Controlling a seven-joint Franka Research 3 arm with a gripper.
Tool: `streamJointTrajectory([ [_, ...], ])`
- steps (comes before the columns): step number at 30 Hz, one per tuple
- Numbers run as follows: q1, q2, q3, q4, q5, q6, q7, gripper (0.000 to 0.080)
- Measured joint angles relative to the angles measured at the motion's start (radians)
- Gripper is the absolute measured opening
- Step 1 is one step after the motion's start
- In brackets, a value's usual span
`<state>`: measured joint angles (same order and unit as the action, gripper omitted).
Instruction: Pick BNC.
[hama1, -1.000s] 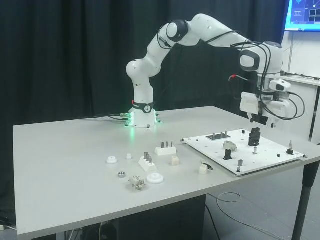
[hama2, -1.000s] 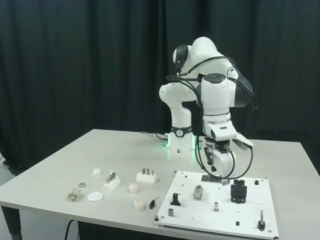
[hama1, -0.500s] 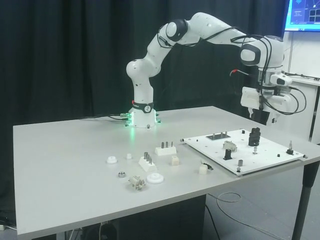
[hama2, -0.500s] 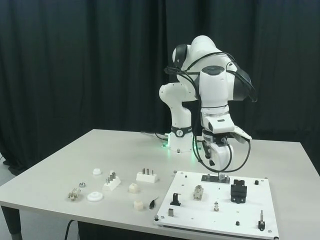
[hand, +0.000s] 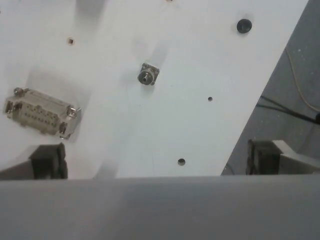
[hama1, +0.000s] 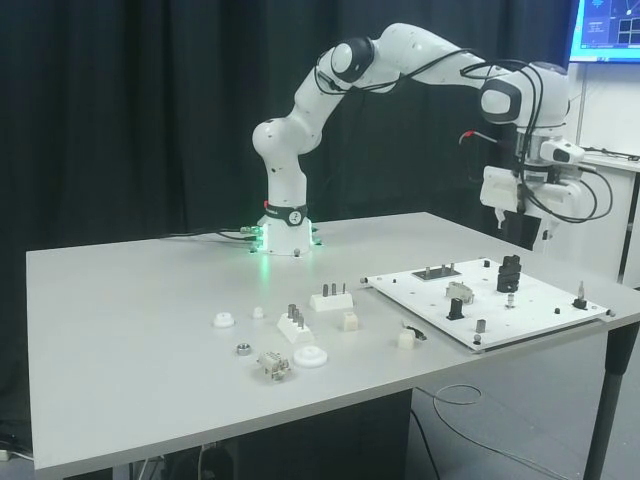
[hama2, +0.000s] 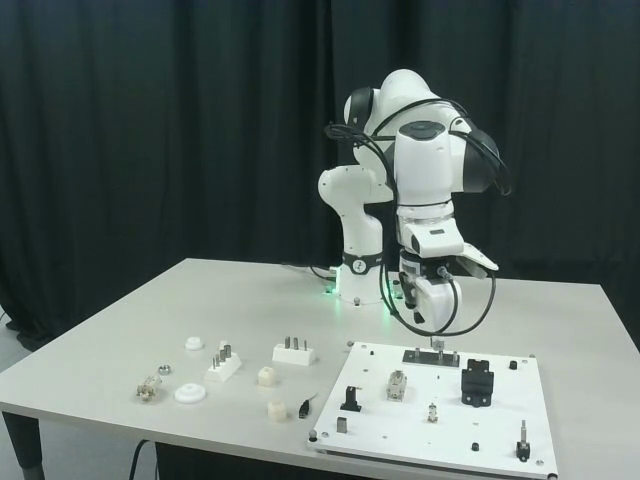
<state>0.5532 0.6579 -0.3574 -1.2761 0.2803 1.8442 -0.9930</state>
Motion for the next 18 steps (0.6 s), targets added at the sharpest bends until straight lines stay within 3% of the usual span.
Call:
streamJointTrajectory([
  [12, 0.000, 0.000, -0.002, 0.011, 0.000, -0.014, 0.025, 0.0800],
  [18, 0.002, 0.000, -0.002, 0.017, 0.000, -0.021, 0.135, 0.0800],
])
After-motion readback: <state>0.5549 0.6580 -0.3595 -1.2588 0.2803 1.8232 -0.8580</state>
